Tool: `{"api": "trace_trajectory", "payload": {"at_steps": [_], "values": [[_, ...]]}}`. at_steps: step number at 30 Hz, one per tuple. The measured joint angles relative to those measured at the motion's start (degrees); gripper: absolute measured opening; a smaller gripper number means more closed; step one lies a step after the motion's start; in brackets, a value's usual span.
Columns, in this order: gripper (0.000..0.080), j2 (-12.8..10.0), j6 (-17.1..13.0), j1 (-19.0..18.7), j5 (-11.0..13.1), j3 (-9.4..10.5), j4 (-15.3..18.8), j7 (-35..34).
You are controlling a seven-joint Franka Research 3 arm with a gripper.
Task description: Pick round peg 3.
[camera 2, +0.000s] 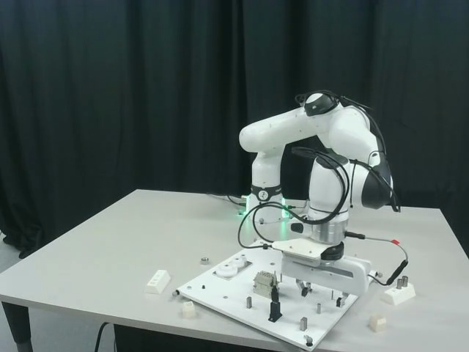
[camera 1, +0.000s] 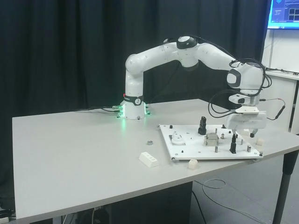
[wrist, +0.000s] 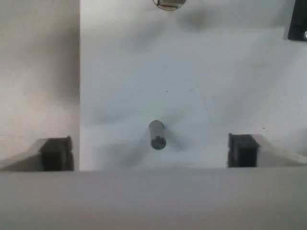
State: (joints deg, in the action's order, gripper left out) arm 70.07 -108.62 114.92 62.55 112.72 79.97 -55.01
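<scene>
Gripper wide open over the peg, nothing held yet.

Wrist view: peg (wrist: 157, 135) stands upright on the white board (wrist: 192, 76), between the spread fingers (wrist: 56, 153); lower straight, centred, then close. First room view: gripper (camera 1: 243, 134) hovers over the board's far end. Second room view: same. No writing is readable.

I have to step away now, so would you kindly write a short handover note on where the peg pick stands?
Gripper: open, nothing held, hanging above the white board.
Round peg: stands upright on the board, seen in the wrist view between the two fingertips, neither touching it.
Done: the approach; the arm has the gripper lined up over the peg.
Left: lower around the peg, close on it, lift it out. I cannot confirm from the pictures that this is peg 3, so check before closing.
</scene>
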Motion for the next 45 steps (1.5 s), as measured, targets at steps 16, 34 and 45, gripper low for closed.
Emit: {"api": "trace_trajectory", "payload": {"at_steps": [16, 34, 45], "values": [[0.0788, -1.73, 4.52, -0.03, 0.00, -0.76, -2.26, -2.72], [0.0800, -3.71, 11.69, -3.30, 0.20, -0.74, -3.64, -12.53], [0.0800, -3.84, 13.49, -7.47, 1.25, -0.70, -3.52, -21.37]]}}
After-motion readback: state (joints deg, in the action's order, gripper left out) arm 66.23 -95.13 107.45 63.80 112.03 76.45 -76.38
